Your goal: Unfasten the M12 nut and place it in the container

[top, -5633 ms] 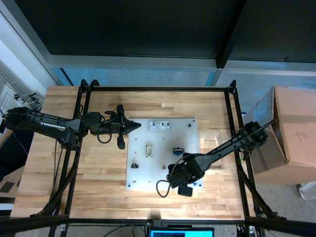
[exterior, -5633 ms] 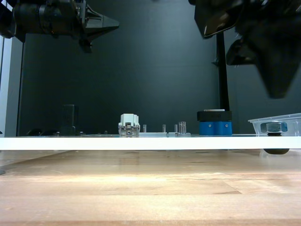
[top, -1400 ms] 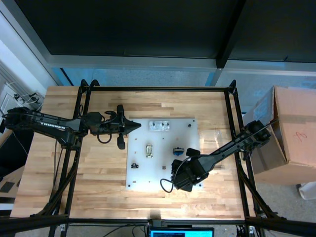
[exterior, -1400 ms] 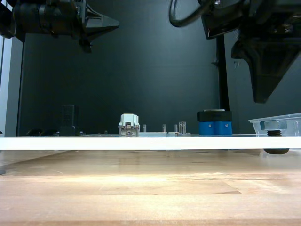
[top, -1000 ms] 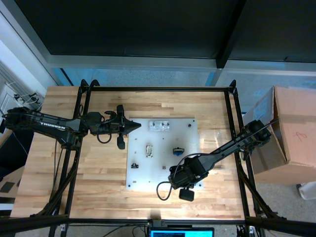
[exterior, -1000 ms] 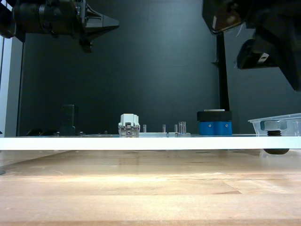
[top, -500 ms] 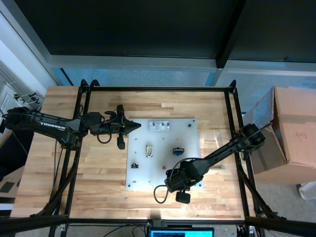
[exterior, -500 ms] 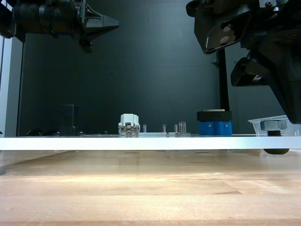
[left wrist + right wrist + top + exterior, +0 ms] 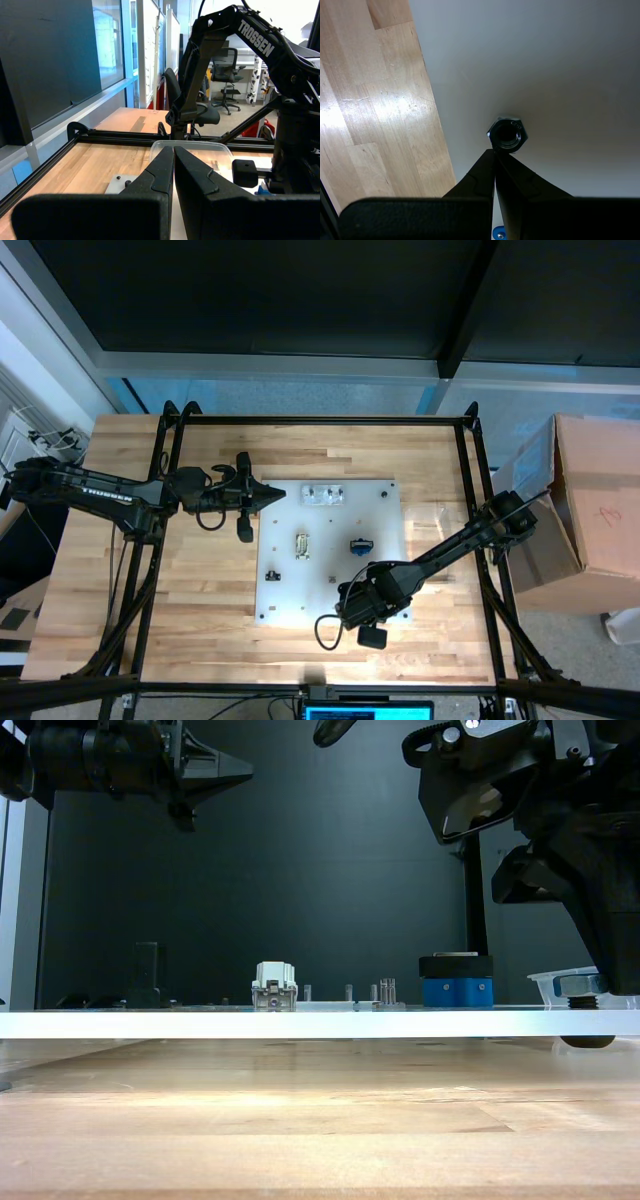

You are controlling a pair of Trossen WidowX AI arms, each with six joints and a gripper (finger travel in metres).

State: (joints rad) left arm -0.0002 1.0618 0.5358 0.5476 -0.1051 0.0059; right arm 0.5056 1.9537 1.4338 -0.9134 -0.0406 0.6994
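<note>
The silver M12 nut [image 9: 507, 134] sits on its stud on the white board [image 9: 560, 70], and black ribs [image 9: 580, 1003] show under the nut [image 9: 576, 985] in the low view. My right gripper [image 9: 495, 152] hangs just above the nut, shut with nothing between its fingers. Its tips are beside the nut and not around it. In the high view the right gripper [image 9: 368, 606] covers the board's near right edge and hides the nut. The clear container [image 9: 553, 978] stands behind the stud. My left gripper [image 9: 278, 495] is shut and empty, held high off the board's far left corner.
On the board [image 9: 300, 585] stand a white connector block [image 9: 274, 986], a blue-and-black part [image 9: 456, 980] and small silver posts [image 9: 387, 990]. A black frame [image 9: 320, 421] rings the wooden table. A cardboard box [image 9: 590, 510] stands off its right side.
The right arm has swung and turned over the board's near right edge. The nut stays on its stud, a little higher than 5.6 s ago, with ribs now showing below. The left arm has not moved.
</note>
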